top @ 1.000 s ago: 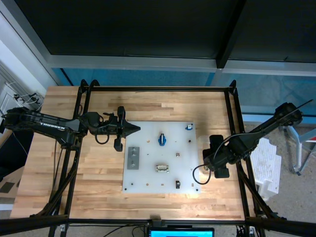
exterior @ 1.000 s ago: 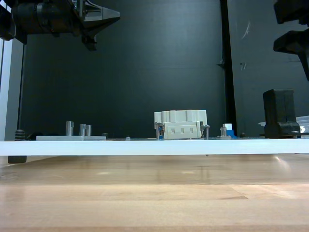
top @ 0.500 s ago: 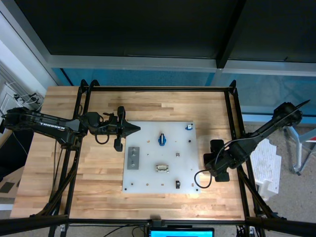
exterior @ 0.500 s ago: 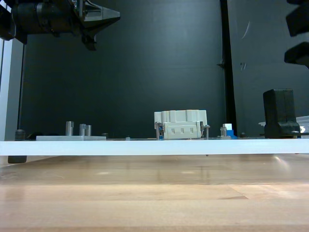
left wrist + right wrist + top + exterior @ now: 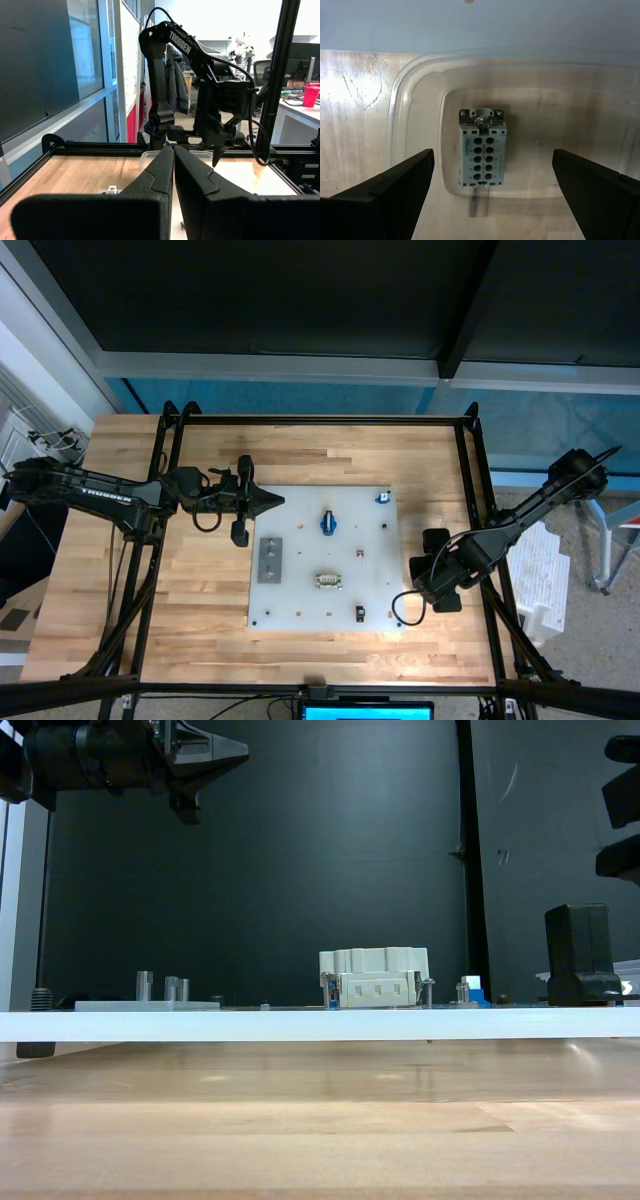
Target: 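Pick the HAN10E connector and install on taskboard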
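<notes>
The HAN10E connector [image 5: 481, 148] lies flat in the well of a clear plastic tray [image 5: 395, 102]. Its face is up, showing two columns of sockets, with a metal bracket and screw at one end. Nothing touches it.

The right gripper [image 5: 493, 155] hangs above it, pointing straight down. Its fingers are spread wide, one on each side of the connector and well clear of it. In the high view this arm is just off the right edge of the taskboard [image 5: 300, 540], so the tray must sit on the table [image 5: 150, 620] beside the board and not on it.

The board carries a grey metal block [image 5: 270, 560], a blue knob [image 5: 328, 523] and, toward its near middle, a pale housing [image 5: 327, 582] that stands proud in the low view. That housing looks like the likely seat for the connector, though the pictures do not settle this.

The left gripper [image 5: 173, 146] is held high over the board's far left corner with its fingers pressed together and nothing between them. It appears parked.

By my reading the task has barely begun. The gripper is lined up over the part, but the pick is not yet made. The descent, the grasp, the lift out of the tray, the carry across to the board and the seating are all left to do.
</notes>
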Motion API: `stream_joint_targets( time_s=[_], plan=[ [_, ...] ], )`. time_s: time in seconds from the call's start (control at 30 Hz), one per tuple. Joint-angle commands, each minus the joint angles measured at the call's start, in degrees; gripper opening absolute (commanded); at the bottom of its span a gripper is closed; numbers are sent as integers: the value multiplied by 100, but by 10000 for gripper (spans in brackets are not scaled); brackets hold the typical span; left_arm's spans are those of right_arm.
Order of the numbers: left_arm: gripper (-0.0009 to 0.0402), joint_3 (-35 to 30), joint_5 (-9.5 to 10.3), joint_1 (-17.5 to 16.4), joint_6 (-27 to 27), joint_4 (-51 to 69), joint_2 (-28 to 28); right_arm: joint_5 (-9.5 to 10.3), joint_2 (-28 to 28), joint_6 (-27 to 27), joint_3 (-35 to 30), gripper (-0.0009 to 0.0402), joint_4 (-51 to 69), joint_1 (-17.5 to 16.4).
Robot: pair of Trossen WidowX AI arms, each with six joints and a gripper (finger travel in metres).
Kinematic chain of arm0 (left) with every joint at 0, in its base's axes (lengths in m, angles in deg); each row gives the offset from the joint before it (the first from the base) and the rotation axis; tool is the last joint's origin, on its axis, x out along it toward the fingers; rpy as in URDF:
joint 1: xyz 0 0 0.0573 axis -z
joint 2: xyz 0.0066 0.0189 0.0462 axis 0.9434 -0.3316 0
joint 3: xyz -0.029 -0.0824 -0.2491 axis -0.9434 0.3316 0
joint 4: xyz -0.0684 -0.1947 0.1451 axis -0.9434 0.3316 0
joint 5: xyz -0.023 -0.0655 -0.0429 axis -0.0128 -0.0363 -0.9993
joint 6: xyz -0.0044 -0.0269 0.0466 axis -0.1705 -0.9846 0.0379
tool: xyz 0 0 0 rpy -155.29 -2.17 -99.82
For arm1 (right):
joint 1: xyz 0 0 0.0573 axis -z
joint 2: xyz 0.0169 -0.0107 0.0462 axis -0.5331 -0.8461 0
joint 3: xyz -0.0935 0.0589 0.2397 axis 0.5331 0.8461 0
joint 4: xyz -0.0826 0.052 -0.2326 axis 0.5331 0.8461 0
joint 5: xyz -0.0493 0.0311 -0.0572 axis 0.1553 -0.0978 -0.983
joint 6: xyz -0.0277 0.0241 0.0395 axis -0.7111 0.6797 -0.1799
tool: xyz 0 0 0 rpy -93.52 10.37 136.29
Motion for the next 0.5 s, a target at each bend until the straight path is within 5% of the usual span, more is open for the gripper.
stream_joint_targets(
  time_s=[0.03,0.5],
  plan=[
    [1,0,0,-2,0,-2,-2,7,2,2,63,332,-136,-7],
    [1,0,0,0,0,-2,-2,144,2,26,461,332,-498,-15]
  ],
)
